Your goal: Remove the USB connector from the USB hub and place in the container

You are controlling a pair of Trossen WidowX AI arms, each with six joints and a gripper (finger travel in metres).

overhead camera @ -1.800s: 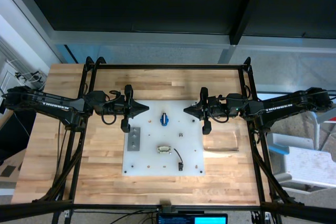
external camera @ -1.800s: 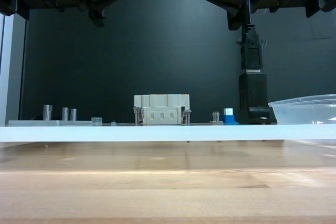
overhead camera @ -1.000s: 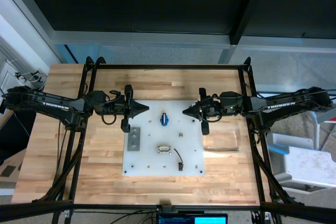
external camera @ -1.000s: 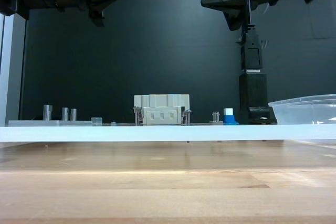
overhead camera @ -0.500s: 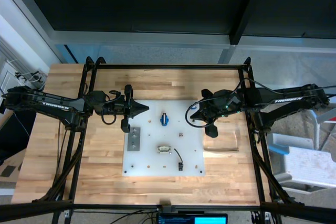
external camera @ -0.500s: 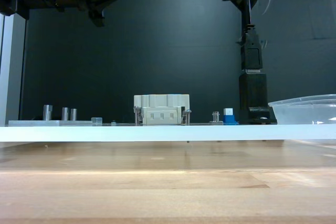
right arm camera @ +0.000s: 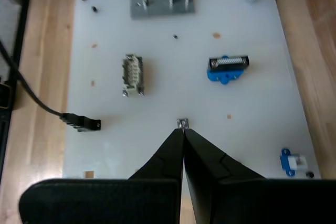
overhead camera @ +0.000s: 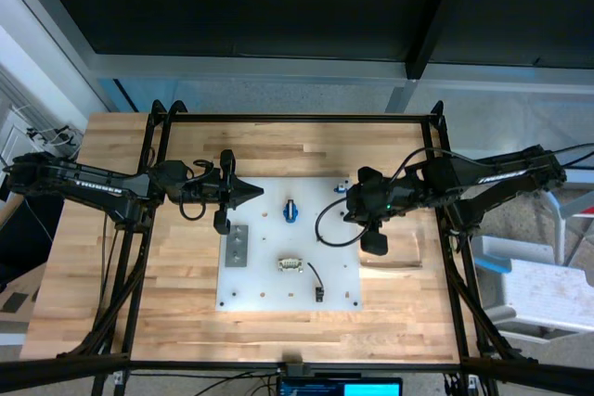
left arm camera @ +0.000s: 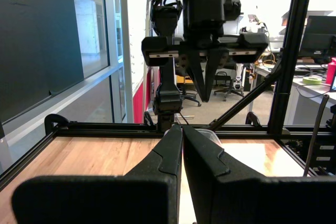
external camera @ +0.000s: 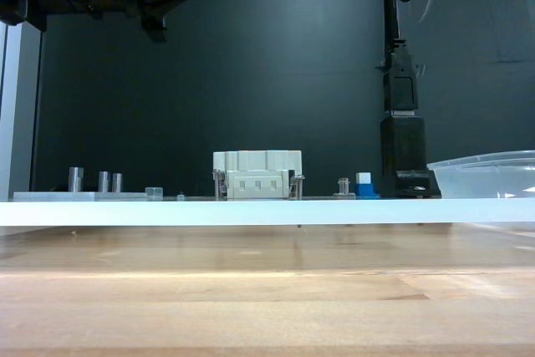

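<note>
High view places the left gripper (overhead camera: 252, 194) over the far left edge of the board (overhead camera: 269, 285), its fingers pressed together with nothing between them. The right gripper (right arm camera: 183, 134) hangs tilted downward above the board's right half, well above the surface, its fingers likewise closed on nothing; through its wrist camera the tips line up over a small screw (right arm camera: 182, 123). The connector (external camera: 399, 88) stands upright, plugged into the hub (external camera: 404, 155) near the board's near right corner, its cable (external camera: 389, 14) rising from its top. The container (external camera: 489, 173) sits on the wood just right of the board, apart from both grippers.
</note>
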